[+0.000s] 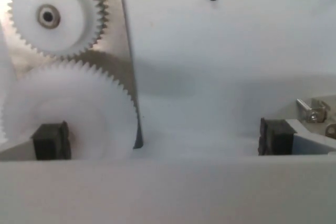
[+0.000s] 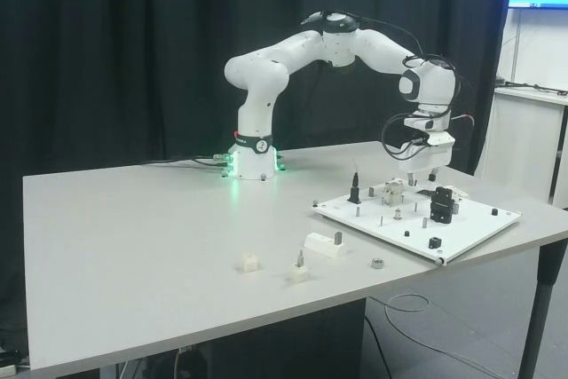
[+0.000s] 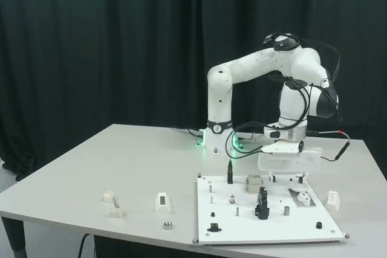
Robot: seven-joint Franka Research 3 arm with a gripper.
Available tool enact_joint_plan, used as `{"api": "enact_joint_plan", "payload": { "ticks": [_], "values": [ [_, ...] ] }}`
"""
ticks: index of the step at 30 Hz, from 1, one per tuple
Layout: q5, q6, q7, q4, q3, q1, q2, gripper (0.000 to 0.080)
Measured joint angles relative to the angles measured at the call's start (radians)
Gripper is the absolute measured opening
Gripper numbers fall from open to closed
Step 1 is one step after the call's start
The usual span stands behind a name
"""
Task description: Insert large gear.
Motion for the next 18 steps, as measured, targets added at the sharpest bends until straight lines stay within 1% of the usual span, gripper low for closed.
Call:
{"api": "enact_joint_plan", "payload": {
  "ticks": [9,18],
  "values": [
    [0.004,0.016,-0.030,0.003,0.004,0.001,0.000,0.0800],
    [0.000,0.061,-0.033,-0.002,0.008,-0.007,0.001,0.0800]
  ]
}}
